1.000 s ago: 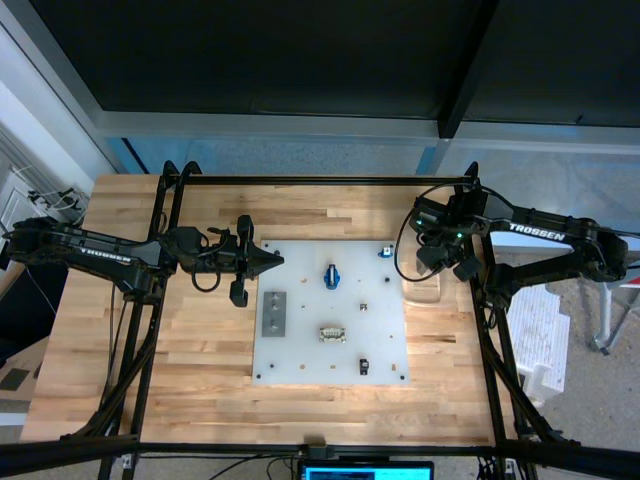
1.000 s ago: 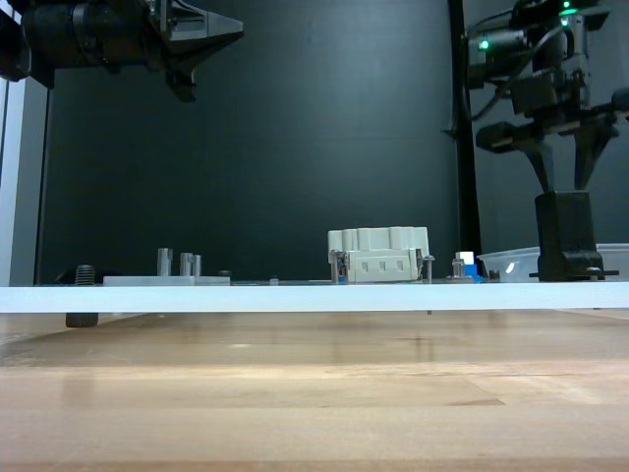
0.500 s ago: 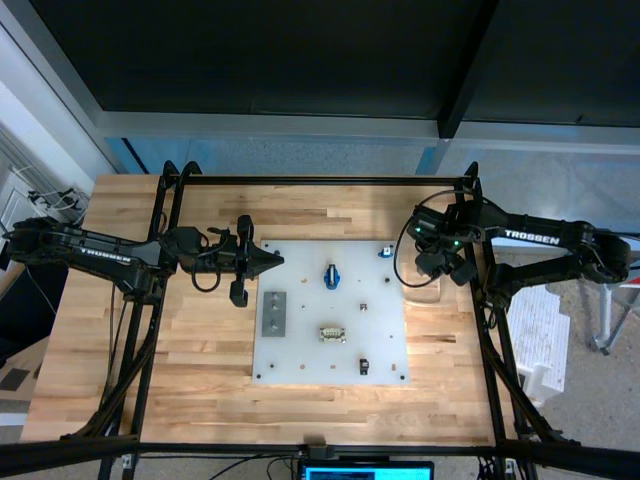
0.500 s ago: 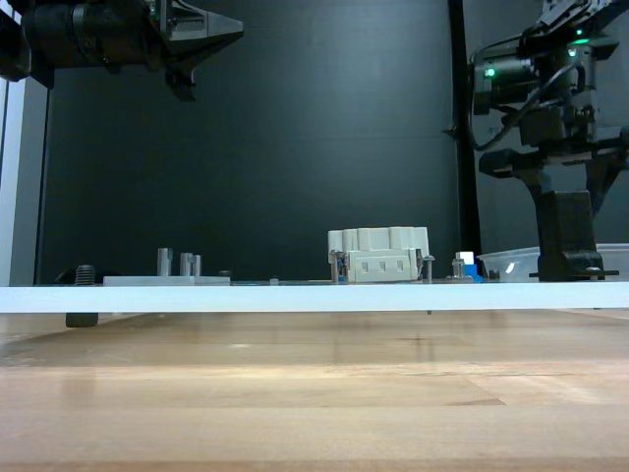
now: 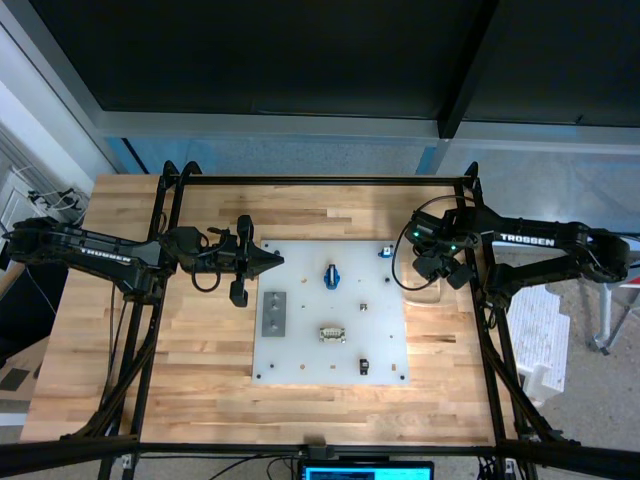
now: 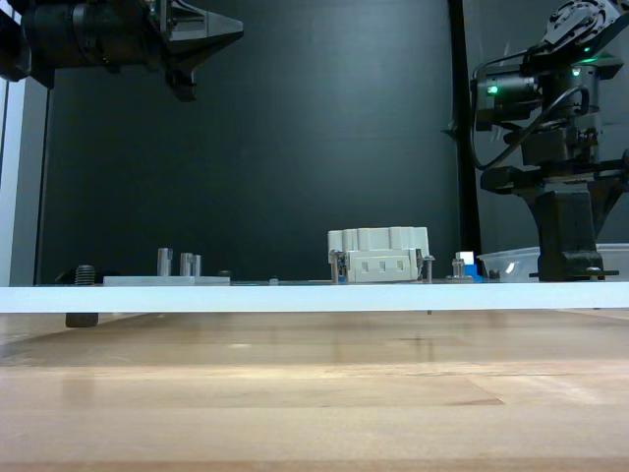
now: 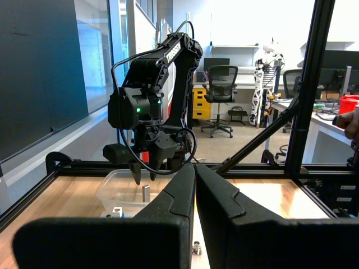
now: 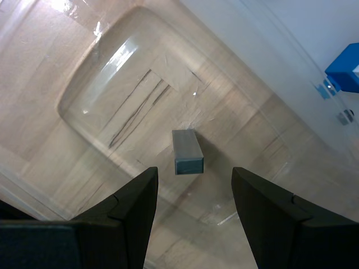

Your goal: Pick the 16mm bar and install on taskboard

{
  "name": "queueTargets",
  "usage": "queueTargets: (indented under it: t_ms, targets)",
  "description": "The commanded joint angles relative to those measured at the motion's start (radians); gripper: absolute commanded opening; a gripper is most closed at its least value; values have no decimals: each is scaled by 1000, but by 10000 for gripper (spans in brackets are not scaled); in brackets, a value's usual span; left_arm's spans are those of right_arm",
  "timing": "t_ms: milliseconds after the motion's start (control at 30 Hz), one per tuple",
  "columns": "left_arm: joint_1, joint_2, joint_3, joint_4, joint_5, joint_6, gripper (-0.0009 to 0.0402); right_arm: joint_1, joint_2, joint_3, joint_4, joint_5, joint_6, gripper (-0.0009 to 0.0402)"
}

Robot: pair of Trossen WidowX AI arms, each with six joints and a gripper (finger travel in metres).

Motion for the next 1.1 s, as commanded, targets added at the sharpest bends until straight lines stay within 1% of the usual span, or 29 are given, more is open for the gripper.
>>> queueTargets:
  t_ms: [33,267,400,567,733,833,1100]
  targets:
    - [0,0,0,0,0,0,0,1,20,0,7,-2,1,181]
    - [0,0,0,0,0,0,0,0,59,-6,39,-11,0,181]
    - [0,0,0,0,0,0,0,0,59,-39,89,-12,-5,181]
    - [0,0,0,0,0,0,0,0,59,-70,103,-13,-7,181]
    - [0,0,0,0,0,0,0,0,59,-73,110,-14,-7,181]
    - [0,0,0,0,0,0,0,0,59,-73,114,-30,-7,181]
    - [0,0,0,0,0,0,0,0,59,-80,119,-28,-7,181]
